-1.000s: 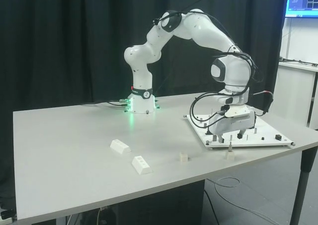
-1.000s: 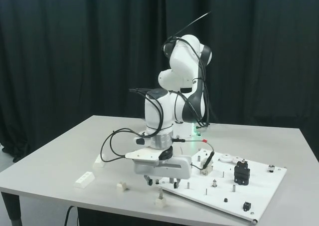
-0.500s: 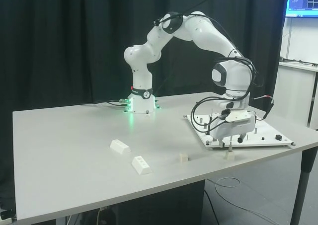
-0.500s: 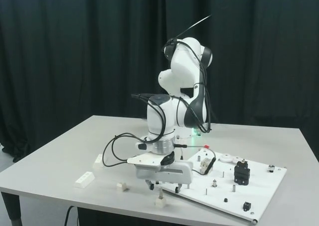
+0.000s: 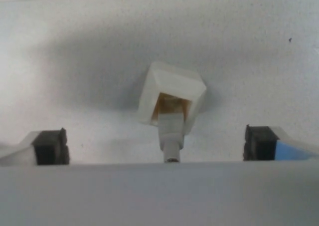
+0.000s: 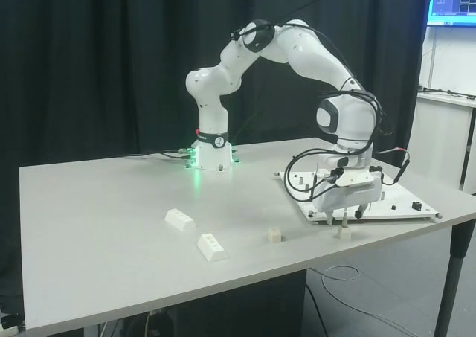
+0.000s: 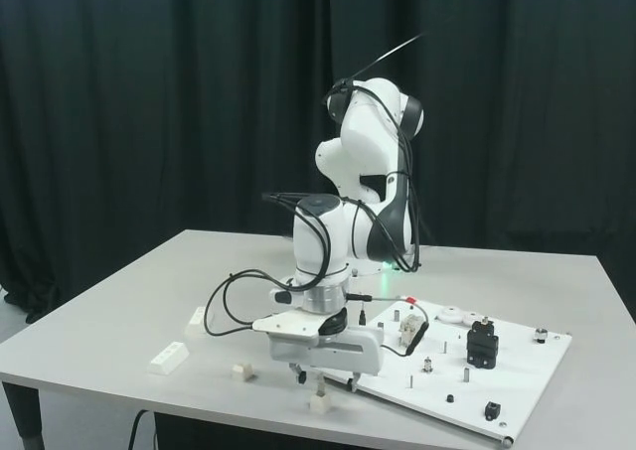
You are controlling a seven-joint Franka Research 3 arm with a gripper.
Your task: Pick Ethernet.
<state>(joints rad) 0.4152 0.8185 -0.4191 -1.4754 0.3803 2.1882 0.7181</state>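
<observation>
Two spread fingers frame our target: the Ethernet plug [image 5: 171,136] stands upright in its white block [image 5: 169,94] near the desk's [image 6: 111,210] front edge, directly below the hand [image 5: 154,146]; we judge it centred, though contact height seems unclear.

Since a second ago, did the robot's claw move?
Yes. The gripper has slid off the white board, toward the table's front edge, and now hangs over the small Ethernet block, fingers open either side of it.
</observation>
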